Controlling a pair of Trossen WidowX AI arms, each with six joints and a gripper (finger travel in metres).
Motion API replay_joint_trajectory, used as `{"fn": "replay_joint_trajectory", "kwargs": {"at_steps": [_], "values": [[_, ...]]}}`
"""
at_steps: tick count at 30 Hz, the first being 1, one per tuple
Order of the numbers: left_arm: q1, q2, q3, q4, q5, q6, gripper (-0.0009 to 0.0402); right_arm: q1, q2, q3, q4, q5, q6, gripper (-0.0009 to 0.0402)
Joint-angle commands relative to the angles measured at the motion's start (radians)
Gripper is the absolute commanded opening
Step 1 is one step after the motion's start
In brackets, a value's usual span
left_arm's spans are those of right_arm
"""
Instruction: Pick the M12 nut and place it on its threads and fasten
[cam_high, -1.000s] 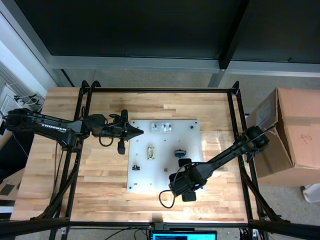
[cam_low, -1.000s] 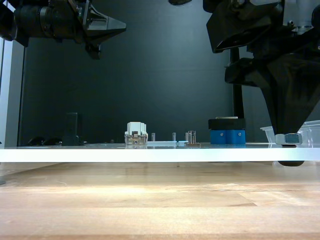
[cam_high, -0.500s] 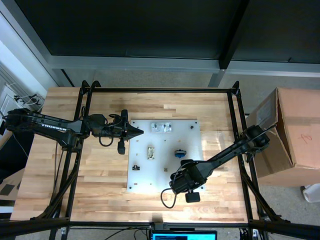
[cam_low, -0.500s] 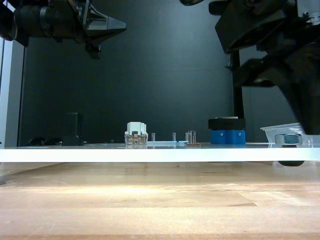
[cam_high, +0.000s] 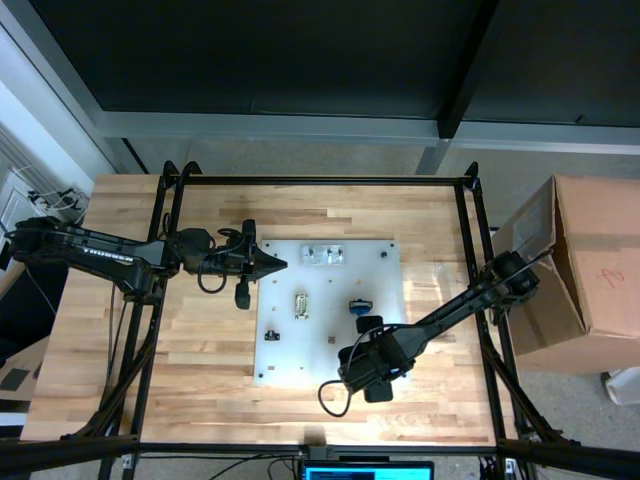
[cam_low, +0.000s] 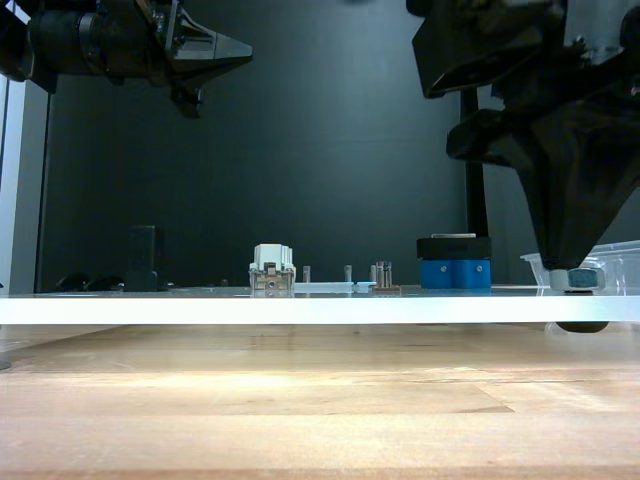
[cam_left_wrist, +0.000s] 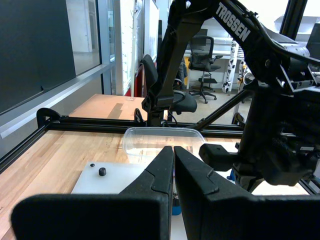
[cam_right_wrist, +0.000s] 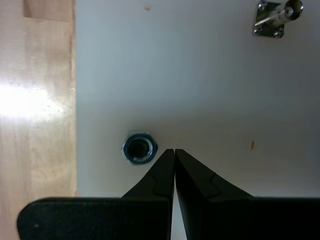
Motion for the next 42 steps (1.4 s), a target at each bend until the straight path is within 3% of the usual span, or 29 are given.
{"fn": "replay_joint_trajectory", "kwargs": {"at_steps": [1,3,5,12,17,28,30,33,35,42], "values": [[0.000,0.000,0.000,-0.001,0.000,0.000,0.0000,0.000,0.004,-0.001,0.008,-0.143,-0.035,0.0000],[0.000,0.000,0.000,-0.001,0.000,0.000,0.0000,0.000,0.001,-0.001,0.006,-0.263,-0.059,0.0000],[0.000,0.000,0.000,0.000,0.000,0.000,0.0000,0.000,-0.002,-0.001,-0.007,-0.282,-0.055,0.0000],[0.000,0.000,0.000,-0.001,0.000,0.000,0.0000,0.000,-0.013,-0.001,-0.033,-0.102,-0.043,0.0000],[0.000,0.000,0.000,0.000,0.000,0.000,0.0000,0.000,-0.013,-0.001,-0.026,-0.008,-0.032,0.0000],[0.000,0.000,0.000,0.000,0.000,0.000,0.0000,0.002,-0.013,-0.011,0.015,-0.008,-0.024,0.0000],[0.000,0.000,0.000,0.000,0.000,0.000,0.0000,0.002,-0.013,-0.014,0.015,-0.044,-0.018,0.0000],[0.000,0.000,0.000,-0.001,0.000,0.000,0.0000,0.002,-0.013,-0.014,0.020,-0.213,-0.048,0.0000],[0.000,0.000,0.000,-0.001,0.000,0.000,0.0000,0.003,-0.013,-0.014,0.015,-0.274,-0.060,0.0000],[0.000,0.000,0.000,-0.001,0.000,0.000,0.0000,0.003,-0.013,-0.014,-0.005,-0.214,-0.048,0.0000]]}}
